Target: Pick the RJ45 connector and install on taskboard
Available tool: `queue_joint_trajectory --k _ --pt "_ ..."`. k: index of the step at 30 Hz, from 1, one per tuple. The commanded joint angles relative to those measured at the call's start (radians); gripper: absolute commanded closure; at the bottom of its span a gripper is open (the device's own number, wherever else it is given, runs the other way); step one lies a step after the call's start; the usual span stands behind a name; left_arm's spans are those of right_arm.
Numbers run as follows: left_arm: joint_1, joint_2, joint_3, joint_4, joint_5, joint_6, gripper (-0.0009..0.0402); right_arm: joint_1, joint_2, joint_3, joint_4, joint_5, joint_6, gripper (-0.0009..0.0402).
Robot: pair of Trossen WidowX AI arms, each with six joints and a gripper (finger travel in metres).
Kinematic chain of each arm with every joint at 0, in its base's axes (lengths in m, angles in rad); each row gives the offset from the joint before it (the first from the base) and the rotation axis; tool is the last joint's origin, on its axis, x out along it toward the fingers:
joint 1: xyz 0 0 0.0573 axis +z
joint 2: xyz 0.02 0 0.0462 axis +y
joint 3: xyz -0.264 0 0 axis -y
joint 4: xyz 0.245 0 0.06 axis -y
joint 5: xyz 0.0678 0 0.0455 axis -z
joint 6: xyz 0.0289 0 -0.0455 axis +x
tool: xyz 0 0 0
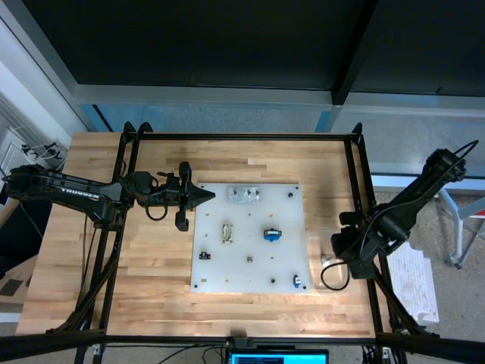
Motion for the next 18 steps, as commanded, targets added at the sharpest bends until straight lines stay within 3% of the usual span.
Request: queue_joint_trajectory --k 1,7,18 --pt "0.0 0.0 0.0 0.0 0.0 0.0 0.0393 0.002 0.014 -0.032 0.071 -0.004 0.001 0.0173" --pt "0.0 0.0 0.0 0.0 0.0 0.0 0.0393 0.005 0.053 -0.052 0.102 0.026 -0.003 0.0158" --pt "0.0 0.0 0.0 0.0 0.0 0.0 0.0393 0.008 0.09 -0.12 0.219 0.027 -0.009 0.0157"
